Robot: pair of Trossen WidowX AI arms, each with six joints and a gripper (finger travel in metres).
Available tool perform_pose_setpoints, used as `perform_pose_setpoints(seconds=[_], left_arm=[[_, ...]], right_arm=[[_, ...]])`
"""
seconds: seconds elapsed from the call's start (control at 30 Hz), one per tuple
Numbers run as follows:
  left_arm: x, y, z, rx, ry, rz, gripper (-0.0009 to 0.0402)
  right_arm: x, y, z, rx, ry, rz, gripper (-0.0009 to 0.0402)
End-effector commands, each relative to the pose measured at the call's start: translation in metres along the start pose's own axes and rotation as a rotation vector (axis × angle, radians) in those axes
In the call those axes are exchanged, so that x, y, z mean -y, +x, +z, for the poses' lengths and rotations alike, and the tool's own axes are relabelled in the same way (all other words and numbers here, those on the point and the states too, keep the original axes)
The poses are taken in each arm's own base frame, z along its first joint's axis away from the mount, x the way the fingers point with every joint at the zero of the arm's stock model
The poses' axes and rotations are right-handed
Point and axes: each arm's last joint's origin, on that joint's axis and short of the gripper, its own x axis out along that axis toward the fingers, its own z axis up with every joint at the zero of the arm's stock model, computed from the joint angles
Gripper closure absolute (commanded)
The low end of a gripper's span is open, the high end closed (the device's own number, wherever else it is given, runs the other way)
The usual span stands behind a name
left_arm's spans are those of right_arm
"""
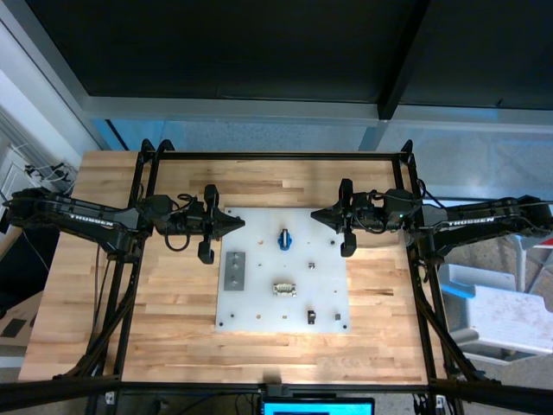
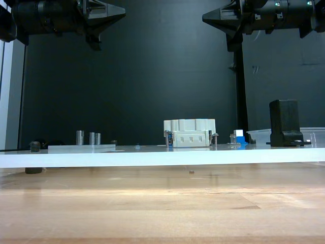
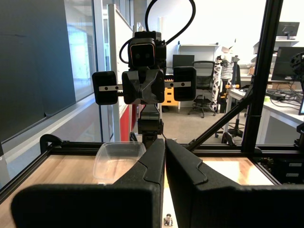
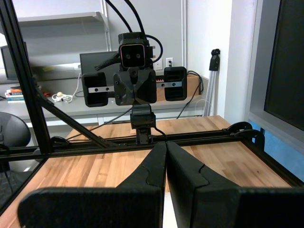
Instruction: Pick the 16mm bar from the taskboard and place it in the container
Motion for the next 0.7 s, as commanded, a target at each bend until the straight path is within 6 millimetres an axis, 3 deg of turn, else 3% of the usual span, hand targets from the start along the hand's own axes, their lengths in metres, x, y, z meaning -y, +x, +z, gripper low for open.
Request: perform_pose_setpoints(seconds=[0.03, 0.43, 0.7], left_arm=[[0.0, 0.0, 0.0, 0.001, 0.0, 0.0, 0.0393], [0.0, 0.0, 0.0, 0.0, 0.0, 0.0, 0.0393], [0.0, 0.0, 0.0, 0.001, 0.0, 0.0, 0.0393]], right_arm=[[0.0, 0.0, 0.0, 0.0, -0.001, 0.0, 0.0393], [0.0, 0.0, 0.0, -0.004, 0.003, -0.001, 0.0393], [-0.002, 0.003, 0.014, -0.18, 0.016, -0.016, 0.0393]])
